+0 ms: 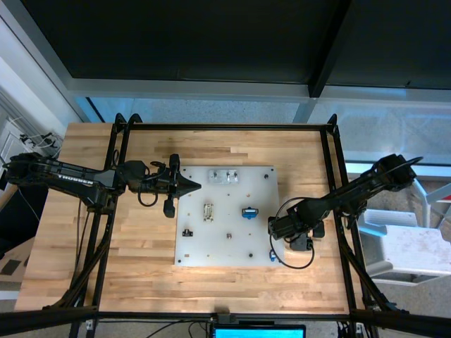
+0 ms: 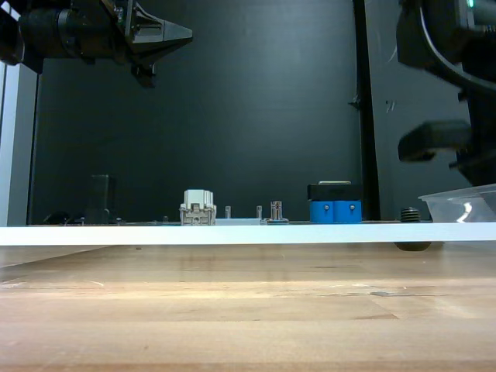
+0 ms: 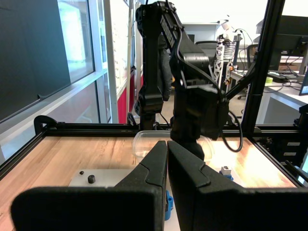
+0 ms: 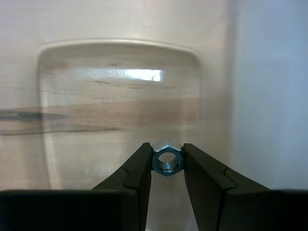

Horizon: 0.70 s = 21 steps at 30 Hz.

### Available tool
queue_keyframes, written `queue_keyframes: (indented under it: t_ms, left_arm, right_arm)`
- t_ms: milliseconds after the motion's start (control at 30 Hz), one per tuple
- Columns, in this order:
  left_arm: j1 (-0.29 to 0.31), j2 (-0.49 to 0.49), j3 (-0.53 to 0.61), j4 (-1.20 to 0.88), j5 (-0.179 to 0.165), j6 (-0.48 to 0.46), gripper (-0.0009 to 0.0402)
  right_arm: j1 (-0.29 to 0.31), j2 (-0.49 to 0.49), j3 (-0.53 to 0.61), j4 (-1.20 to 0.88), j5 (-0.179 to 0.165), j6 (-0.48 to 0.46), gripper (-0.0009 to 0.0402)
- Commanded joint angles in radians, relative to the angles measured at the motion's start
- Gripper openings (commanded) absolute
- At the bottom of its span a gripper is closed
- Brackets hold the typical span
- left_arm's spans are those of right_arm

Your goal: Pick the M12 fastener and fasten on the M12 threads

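Finished in matte black throughout, left arm (image 1: 70,179) and right arm (image 1: 352,190) alike, with boxy joints between slim links. Marked with white block lettering along the left arm's long link. Trailed by 1 black cable (image 1: 144,198) looping under the left wrist and another (image 1: 296,264) under the right.

Tipped at the left gripper (image 3: 167,144), over the left edge of the white board (image 1: 211,239), with 2 broad wedge-shaped fingers (image 3: 192,178), smooth and flat-faced. Tipped at the right gripper (image 4: 167,153), above the clear tray (image 4: 115,96), with 2 matching fingers (image 4: 139,173), stepped at the shoulders.

Lit by 1 small green lamp (image 2: 470,4) high on the right arm.
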Motion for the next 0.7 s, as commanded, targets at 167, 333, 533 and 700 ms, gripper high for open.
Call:
queue_keyframes:
  t_ms: [167, 333, 533, 700]
  left_arm:
    - [0.0, 0.0, 0.0, 0.0, 0.0, 0.0, 0.0]
    - [0.0, 0.0, 0.0, 0.0, 0.0, 0.0, 0.0]
    - [0.0, 0.0, 0.0, 0.0, 0.0, 0.0, 0.0]
    - [0.0, 0.0, 0.0, 0.0, 0.0, 0.0, 0.0]
  right_arm:
    - [0.005, -0.023, 0.123, -0.121, 0.008, -0.001, 0.0043]
    - [0.02, -0.008, 0.231, -0.166, 0.021, -0.001, 0.0043]
    - [0.032, 0.069, 0.396, -0.221, 0.069, -0.005, 0.0043]
    - [0.036, 0.17, 0.507, -0.245, 0.069, -0.033, 0.0043]
